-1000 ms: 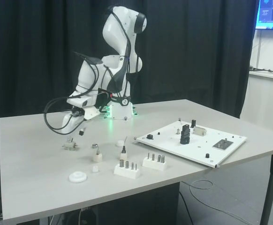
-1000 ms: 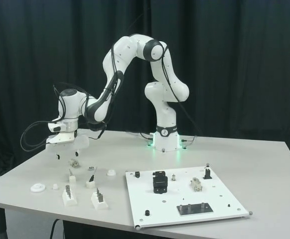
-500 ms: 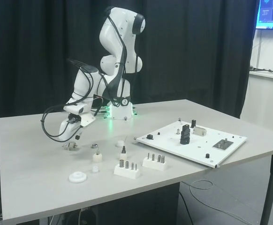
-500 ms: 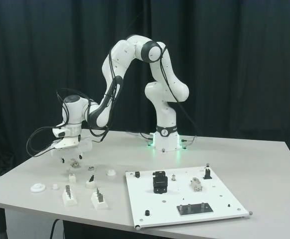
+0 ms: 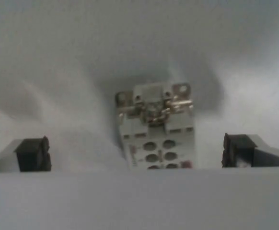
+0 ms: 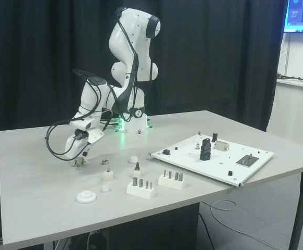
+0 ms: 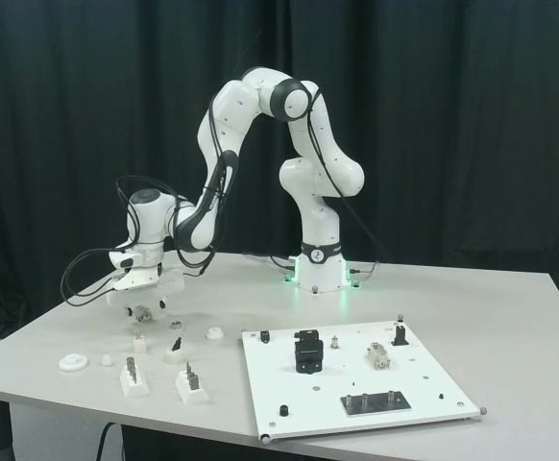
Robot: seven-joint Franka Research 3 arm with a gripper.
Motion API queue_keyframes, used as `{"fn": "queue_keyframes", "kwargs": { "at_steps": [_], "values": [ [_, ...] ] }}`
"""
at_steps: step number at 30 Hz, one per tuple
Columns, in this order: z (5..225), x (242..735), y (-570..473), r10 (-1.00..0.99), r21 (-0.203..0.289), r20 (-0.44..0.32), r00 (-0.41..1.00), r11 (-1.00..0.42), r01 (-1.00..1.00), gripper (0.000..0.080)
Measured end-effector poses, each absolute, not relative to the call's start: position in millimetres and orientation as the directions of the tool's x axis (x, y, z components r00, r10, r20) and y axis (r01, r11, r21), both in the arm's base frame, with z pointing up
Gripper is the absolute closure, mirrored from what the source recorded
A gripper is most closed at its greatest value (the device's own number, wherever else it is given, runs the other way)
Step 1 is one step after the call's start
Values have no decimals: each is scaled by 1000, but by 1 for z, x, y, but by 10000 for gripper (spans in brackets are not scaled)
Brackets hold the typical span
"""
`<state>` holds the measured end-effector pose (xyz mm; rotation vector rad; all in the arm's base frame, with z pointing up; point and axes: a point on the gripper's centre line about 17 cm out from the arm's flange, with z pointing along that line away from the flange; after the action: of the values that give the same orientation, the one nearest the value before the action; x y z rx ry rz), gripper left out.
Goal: Pick waterproof.
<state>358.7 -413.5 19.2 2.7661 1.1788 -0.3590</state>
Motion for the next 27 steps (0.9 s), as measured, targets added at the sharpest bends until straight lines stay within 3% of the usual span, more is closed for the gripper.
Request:
{"fn": "queue_keyframes", "kwargs": {
  "at_steps": [15,16,21,22,27],
  "values": [
    [14,349,-418,696,40,-261,668,-684,728,3],
    [13,349,-418,696,42,-261,669,-684,729,264],
    [13,349,-418,695,51,-259,670,-683,729,264],
    [13,349,-418,695,53,-258,671,-683,728,446],
    [15,351,-418,693,59,-252,676,-686,725,446]
  ]
}}
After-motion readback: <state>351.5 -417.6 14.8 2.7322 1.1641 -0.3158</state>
